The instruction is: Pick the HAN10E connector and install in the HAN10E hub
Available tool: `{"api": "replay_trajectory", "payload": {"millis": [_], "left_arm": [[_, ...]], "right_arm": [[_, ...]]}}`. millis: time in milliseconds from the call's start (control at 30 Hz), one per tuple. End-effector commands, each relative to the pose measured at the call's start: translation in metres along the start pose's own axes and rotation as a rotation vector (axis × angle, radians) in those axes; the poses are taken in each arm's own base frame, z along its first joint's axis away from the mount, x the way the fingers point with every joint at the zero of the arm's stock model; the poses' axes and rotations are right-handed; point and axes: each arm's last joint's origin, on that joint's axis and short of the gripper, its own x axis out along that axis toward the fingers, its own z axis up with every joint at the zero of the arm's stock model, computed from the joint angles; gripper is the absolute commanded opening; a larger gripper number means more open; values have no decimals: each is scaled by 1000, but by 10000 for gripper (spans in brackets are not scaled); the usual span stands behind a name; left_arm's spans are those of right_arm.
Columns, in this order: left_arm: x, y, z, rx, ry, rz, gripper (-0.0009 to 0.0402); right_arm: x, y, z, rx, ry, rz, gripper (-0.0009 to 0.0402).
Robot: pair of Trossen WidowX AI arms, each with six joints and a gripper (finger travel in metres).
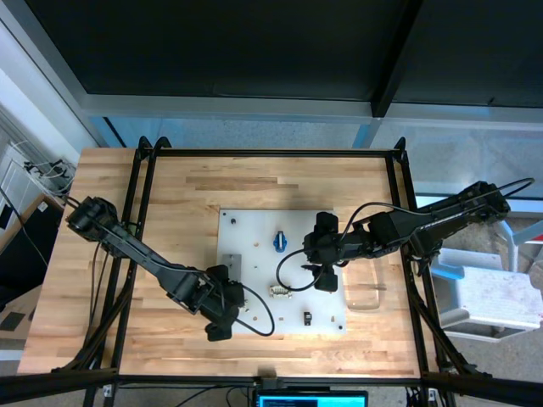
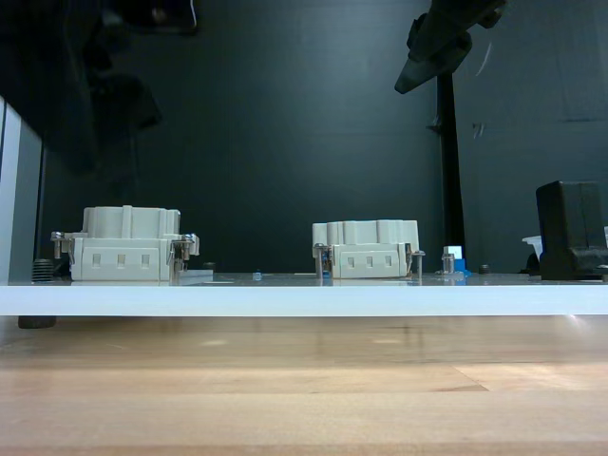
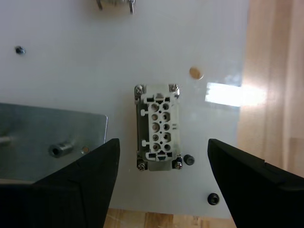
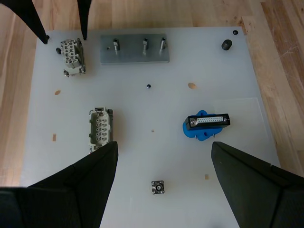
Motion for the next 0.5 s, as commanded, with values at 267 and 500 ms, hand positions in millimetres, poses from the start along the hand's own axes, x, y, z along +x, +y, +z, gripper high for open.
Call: {"api": "replay_trajectory", "payload": {"millis": [267,500], "left_arm": [[22,-2,-4,2,58,23,278],[26,-3,-2,-5,46,13,271]], "right_arm": [[0,1,0,-3,1,4,275],[0,2,0,-2,-3,5,275]]}}
